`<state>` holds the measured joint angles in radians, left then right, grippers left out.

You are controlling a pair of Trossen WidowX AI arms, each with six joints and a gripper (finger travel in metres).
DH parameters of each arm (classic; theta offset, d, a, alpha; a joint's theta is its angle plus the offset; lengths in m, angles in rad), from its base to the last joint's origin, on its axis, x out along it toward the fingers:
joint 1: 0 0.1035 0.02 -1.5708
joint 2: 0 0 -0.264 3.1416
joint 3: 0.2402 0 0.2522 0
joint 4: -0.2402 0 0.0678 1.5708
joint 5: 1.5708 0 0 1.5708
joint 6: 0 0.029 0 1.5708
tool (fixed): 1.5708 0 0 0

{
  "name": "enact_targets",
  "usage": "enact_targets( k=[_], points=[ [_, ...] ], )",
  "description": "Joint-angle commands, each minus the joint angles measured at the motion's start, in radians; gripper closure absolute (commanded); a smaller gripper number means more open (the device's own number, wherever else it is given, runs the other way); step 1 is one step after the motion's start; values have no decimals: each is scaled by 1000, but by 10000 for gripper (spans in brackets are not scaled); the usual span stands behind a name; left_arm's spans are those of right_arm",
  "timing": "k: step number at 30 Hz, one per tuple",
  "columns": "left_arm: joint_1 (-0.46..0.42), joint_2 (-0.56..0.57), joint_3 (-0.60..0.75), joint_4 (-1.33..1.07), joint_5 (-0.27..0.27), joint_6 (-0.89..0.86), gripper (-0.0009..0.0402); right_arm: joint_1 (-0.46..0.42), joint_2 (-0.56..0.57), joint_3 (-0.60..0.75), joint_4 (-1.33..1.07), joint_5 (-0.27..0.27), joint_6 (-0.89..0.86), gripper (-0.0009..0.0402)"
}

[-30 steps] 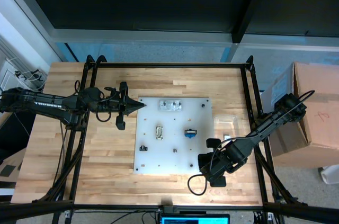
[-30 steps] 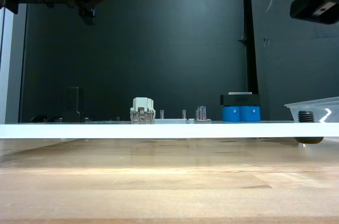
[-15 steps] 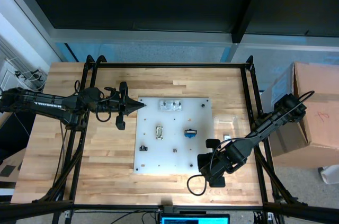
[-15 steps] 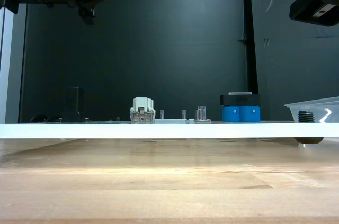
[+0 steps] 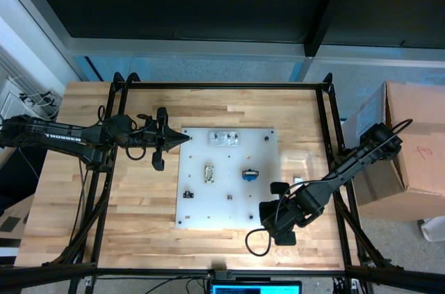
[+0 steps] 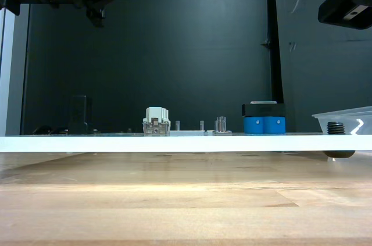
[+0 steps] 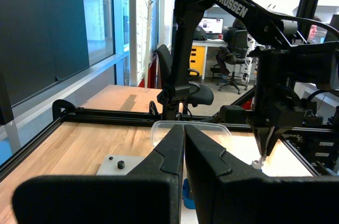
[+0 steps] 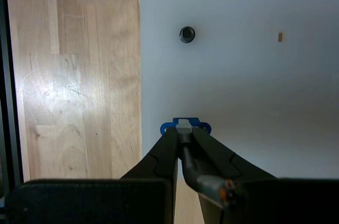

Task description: Pick the RJ45 connector and install on the taskboard

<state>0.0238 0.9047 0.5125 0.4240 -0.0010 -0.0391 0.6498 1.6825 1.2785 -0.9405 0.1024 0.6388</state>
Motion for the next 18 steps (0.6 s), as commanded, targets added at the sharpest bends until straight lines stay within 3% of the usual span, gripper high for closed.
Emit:
enact_targets(
  k=[1, 18],
  points=[
    [0, 0, 0, 0, 0, 0, 393, -2, -23, 5, 1, 0, 0, 393],
    [0, 0, 0, 0, 0, 0, 393, -5, -56, 105, -107, 20, -43, 393]
  ],
)
